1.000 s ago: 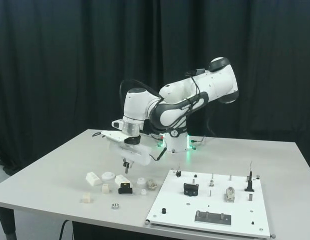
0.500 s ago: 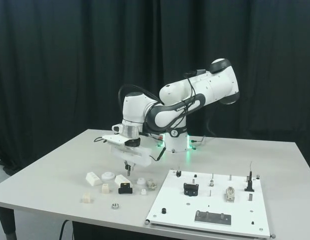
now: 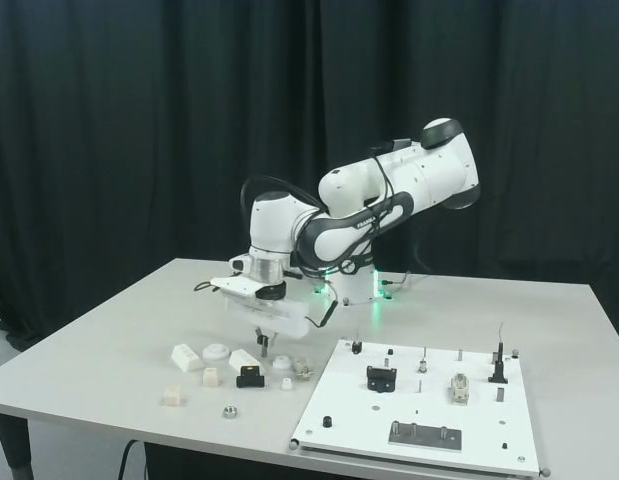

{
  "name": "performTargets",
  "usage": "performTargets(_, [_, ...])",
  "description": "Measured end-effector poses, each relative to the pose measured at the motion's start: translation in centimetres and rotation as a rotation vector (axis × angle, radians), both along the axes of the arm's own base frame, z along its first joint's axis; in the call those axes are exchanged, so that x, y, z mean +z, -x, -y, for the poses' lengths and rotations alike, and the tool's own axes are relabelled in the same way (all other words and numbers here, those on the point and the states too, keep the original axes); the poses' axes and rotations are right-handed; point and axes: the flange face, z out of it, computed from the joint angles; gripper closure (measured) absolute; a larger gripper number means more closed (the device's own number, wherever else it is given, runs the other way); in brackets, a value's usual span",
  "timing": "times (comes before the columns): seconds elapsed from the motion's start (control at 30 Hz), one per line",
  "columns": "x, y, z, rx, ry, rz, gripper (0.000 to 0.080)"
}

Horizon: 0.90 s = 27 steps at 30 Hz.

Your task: Place round peg 3.

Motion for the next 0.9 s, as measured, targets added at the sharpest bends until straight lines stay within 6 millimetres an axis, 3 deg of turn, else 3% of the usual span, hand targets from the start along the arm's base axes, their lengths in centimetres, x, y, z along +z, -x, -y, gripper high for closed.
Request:
performTargets(0.43, [-1.0, 0.7, -0.1, -0.015, -0.009, 0.003, 0.0699])
performTargets(0.5, [-1.1, 0.7, -0.1, -0.015, -0.005, 0.003, 0.0661])
performTargets(0.53, [-1.1, 0.7, -0.1, -0.015, -0.004, 0.004, 0.0396])
performTargets(0.7, [-0.9, 0.6, 0.0, -0.018, 0.007, 0.015, 0.0396])
performTargets(0.73, [-0.8, 0.6, 0.1, -0.019, 0.009, 0.017, 0.0115])
performTargets(0.9, [0.1, 0.3, 0.1, -0.022, 0.017, 0.039, 0.0115])
